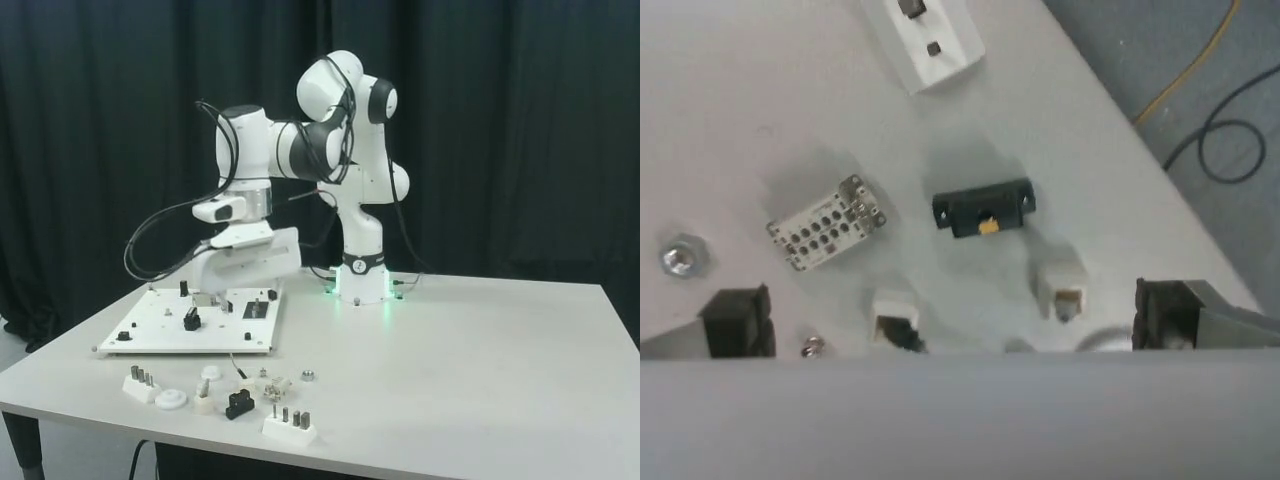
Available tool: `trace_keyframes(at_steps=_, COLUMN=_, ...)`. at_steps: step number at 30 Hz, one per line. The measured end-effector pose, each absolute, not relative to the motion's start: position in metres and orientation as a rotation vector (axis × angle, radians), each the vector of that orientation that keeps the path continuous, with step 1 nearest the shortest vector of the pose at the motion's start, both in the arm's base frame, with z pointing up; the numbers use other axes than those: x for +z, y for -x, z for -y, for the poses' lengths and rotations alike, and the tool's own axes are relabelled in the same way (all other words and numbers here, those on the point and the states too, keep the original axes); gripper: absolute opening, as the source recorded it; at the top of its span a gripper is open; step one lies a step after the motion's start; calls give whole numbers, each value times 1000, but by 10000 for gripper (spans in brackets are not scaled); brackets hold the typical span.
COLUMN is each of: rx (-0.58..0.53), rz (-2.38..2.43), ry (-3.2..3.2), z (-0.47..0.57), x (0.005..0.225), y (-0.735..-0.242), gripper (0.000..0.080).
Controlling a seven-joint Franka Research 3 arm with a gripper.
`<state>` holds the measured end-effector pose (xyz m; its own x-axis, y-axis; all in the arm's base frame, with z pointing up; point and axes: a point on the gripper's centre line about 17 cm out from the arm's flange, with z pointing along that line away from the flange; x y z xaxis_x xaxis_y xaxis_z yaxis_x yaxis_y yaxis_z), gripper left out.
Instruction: Pick square peg 3.
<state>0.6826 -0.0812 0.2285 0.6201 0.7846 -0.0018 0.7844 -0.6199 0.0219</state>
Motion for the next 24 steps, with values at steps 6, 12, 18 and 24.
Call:
trace_keyframes(at_steps=6, rx=-15, rz=-1454, ry=-2743, z=76, x=218, y=-691, gripper=800)
trace_keyframes(at_steps=12, rx=-43, rz=-1544, ry=-2681, z=72, x=209, y=-697, gripper=800)
trace_keyframes(at_steps=18, rx=-60, rz=-1625, ry=-2636, z=65, x=199, y=-701, gripper=800)
trace_keyframes(at_steps=24, rx=-72, rz=-1674, ry=-2612, z=55, x=188, y=-705, gripper=800)
